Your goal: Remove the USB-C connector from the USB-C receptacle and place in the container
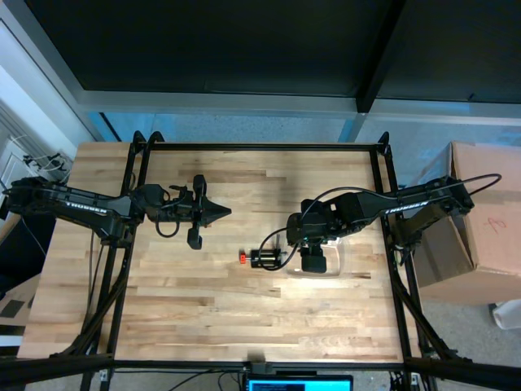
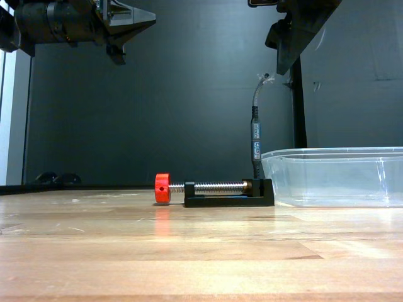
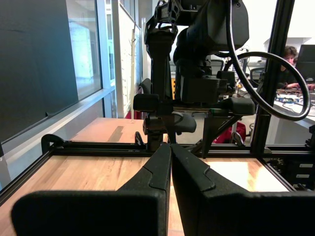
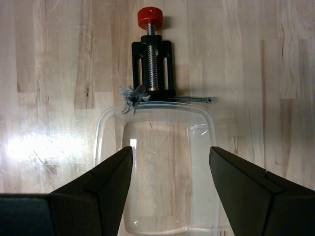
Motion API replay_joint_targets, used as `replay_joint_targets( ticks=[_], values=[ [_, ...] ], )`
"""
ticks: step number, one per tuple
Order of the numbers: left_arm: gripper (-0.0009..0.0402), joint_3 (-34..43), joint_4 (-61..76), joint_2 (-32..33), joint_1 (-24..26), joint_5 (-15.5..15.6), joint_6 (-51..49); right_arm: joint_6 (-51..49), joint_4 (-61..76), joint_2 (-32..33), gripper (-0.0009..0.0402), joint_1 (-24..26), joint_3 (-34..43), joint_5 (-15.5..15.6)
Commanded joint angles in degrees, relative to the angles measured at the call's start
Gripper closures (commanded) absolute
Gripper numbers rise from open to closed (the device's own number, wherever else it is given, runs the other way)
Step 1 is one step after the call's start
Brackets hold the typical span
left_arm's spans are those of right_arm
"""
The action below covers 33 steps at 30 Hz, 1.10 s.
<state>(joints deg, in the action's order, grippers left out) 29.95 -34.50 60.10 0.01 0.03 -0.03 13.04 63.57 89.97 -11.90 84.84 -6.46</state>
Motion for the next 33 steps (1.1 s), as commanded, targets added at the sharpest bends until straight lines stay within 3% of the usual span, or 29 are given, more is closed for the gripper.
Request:
replay_joint_targets(
  ticks=[1, 33],
  values=[
    [0.0393, 0.00, -0.02, 0.02, 0.00, 0.00, 0.02, -0.02, -0.33, 1.07, 0.0178, -0.11, -0.07, -0.02],
    [0.0393, 0.00, -0.02, 0.02, 0.00, 0.00, 0.02, -1.66, -10.82, 14.62, 0.0181, -0.48, -0.07, 0.44]
  ],
)
